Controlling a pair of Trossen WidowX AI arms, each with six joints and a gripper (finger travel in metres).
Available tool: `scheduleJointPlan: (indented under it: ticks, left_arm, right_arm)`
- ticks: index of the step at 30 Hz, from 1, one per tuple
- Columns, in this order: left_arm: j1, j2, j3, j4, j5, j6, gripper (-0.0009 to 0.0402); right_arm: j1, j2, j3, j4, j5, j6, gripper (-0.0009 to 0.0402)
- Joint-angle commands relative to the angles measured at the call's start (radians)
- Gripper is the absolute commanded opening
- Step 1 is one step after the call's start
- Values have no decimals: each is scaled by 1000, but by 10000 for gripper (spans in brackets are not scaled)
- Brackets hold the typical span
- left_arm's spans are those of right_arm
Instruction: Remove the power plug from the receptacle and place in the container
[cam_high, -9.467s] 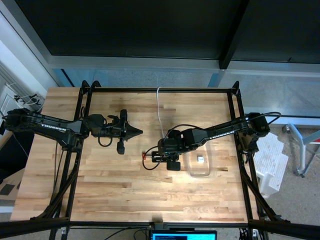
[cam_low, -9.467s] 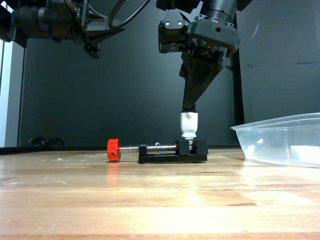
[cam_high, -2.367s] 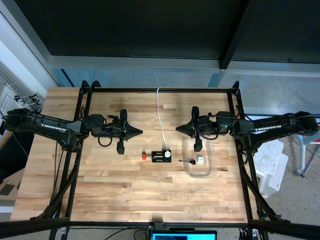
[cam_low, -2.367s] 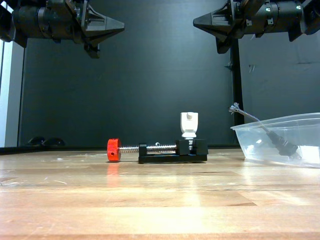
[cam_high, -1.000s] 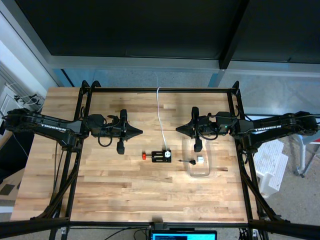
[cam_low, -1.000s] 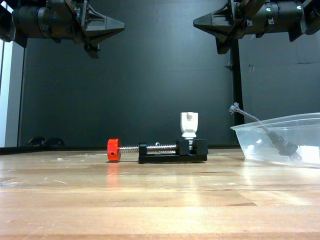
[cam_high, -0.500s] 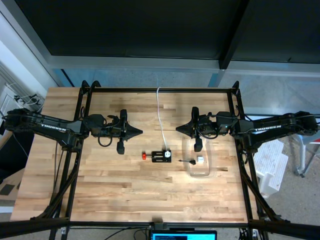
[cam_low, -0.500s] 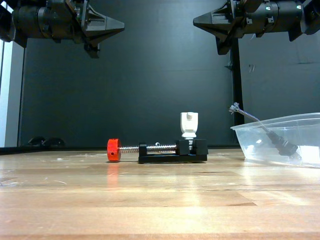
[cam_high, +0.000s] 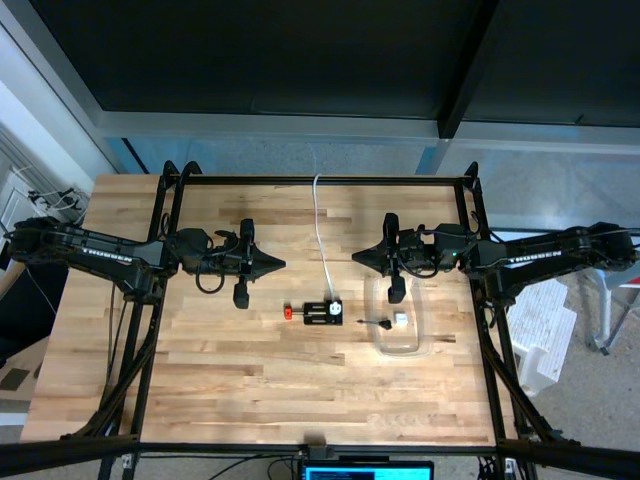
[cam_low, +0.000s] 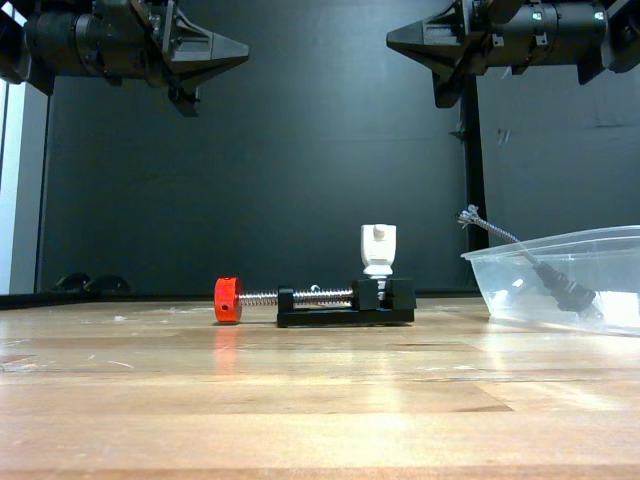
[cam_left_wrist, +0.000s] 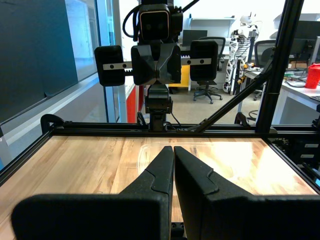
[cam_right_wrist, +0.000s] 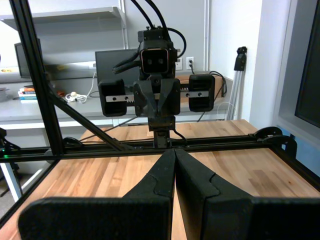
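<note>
The power plug (cam_high: 383, 323) (cam_low: 565, 290) lies in the container (cam_high: 417, 335) (cam_low: 612, 268), a clear shallow tray, with its thin tail leaning up over the left rim. The white receptacle (cam_high: 335, 307) (cam_low: 377, 248) stands upright in the black vise (cam_high: 320, 314) (cam_low: 345, 303), and nothing is plugged into it. My right gripper (cam_high: 355, 259) (cam_low: 390, 42) (cam_right_wrist: 175, 149) hovers high, behind the tray, shut on nothing. My left gripper (cam_high: 282, 264) (cam_low: 245, 47) (cam_left_wrist: 173, 148) hangs high at the left, facing it, also shut and empty.
The vise's red knob (cam_high: 287, 312) (cam_low: 227, 300) points left. A long white cable (cam_high: 320, 225) runs from the receptacle to the far table edge. A small white cube (cam_high: 400, 319) lies in the tray. Black frame rails (cam_high: 320, 180) border the table.
Since the oldest frames my right gripper has left the receptacle and pulled back high, and the plug now lies in the tray. Over the last seconds nothing has moved.
</note>
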Motion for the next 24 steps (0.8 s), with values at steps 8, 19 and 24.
scheduleJointPlan:
  ticks: [8,19,24]
  left_arm:
    - [0,0,0,0,0,0,0]
    - [0,0,0,0,0,0,0]
    - [0,0,0,0,0,0,0]
  right_arm:
    - [2,0,-6,-3,-3,2,0]
    - [2,0,-5,-4,-4,0,0]
    - [2,0,-5,-6,-2,-1,0]
